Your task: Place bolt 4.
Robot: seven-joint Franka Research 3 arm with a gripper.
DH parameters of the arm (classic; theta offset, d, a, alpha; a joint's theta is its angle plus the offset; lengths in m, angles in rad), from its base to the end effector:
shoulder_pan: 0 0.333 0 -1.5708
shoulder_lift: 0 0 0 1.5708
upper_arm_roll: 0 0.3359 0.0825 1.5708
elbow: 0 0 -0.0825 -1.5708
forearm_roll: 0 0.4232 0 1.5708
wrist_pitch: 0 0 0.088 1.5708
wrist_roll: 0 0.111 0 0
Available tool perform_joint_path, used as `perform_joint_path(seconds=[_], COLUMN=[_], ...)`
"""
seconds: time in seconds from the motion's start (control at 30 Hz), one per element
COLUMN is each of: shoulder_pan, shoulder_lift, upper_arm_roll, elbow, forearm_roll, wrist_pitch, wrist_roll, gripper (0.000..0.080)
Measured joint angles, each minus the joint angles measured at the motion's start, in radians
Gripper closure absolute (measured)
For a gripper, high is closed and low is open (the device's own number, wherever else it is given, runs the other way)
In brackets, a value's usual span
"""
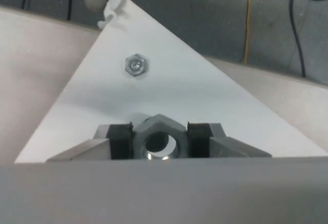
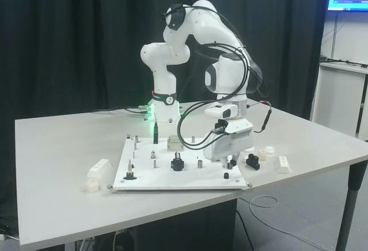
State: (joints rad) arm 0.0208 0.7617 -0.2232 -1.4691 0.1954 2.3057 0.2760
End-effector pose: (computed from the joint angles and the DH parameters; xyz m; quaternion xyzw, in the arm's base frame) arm 0.7647 -0.1206 0.2313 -0.9632 0.2643 -0.0481 0.0020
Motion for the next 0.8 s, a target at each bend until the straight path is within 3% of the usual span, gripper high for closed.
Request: perform_joint_path(seconds=[0.8], shoulder_pan=[0.014], shoulder_lift=[-0.001], upper_arm_roll=[0.001], elbow=[0.0], forearm_roll=[0.0], wrist_pitch=[0.0], wrist_roll=[0.0], gripper=[0.0577])
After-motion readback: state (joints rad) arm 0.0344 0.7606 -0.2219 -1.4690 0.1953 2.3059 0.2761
